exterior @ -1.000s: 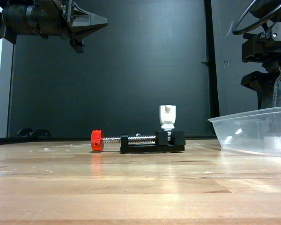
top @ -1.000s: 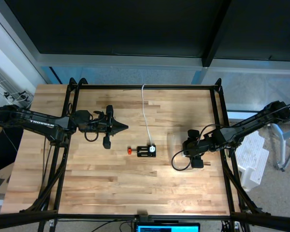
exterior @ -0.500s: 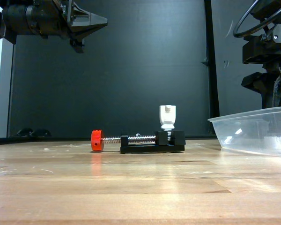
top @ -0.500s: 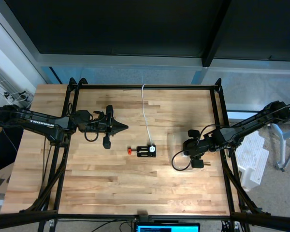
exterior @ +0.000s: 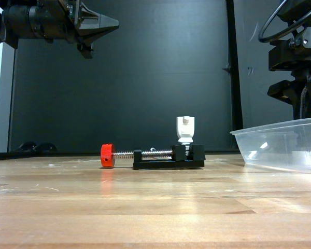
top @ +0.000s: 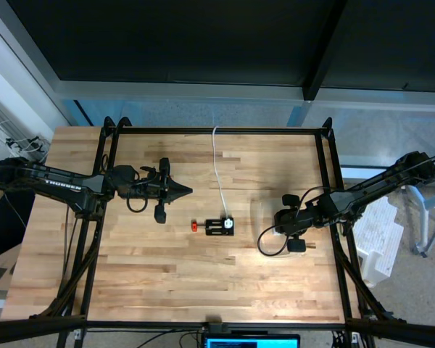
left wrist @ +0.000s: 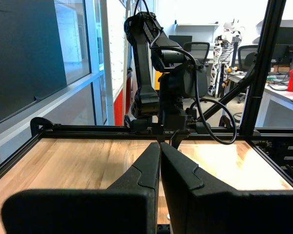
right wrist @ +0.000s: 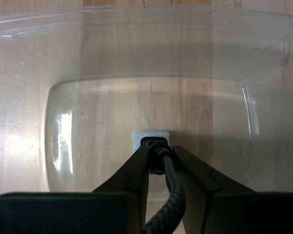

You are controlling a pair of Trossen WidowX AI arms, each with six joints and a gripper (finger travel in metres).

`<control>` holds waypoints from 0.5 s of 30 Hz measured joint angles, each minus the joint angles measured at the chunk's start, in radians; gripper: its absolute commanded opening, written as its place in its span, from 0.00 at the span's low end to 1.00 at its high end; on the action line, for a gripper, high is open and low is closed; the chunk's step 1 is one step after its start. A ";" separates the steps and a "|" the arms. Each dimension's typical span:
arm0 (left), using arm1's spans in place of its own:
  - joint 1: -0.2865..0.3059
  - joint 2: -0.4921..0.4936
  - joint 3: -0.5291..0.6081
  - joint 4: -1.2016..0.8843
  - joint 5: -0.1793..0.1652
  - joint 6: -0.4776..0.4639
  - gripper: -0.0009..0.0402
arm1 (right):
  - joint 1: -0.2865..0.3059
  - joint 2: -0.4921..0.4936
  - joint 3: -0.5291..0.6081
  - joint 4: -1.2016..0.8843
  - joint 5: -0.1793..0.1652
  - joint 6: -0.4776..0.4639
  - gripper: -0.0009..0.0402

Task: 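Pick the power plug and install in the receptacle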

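The right end effector [right wrist: 159, 151], lowered into the clear tray [right wrist: 34, 29] right of the receptacle [top: 228, 223], pinches the power plug [right wrist: 155, 145] at the white cube [right wrist: 147, 136], apparently to lift it. The left end effector [top: 183, 191], fingers pressed together, hangs parked high to the receptacle's left.

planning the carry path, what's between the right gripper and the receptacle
The clear tray's wall, then bare table, per the high view. The right gripper is inside the tray, jaws on the power plug; left gripper hangs beyond the receptacle.
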 measured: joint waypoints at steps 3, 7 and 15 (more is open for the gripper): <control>0.000 0.000 0.000 0.000 0.000 0.000 0.02 | 0.000 0.000 0.000 -0.002 0.000 0.000 0.03; 0.000 0.000 0.000 0.000 0.000 0.000 0.02 | 0.000 0.000 0.000 -0.002 0.000 0.000 0.03; 0.000 0.000 0.000 0.000 0.000 0.000 0.02 | 0.000 -0.004 0.000 -0.002 0.000 -0.005 0.02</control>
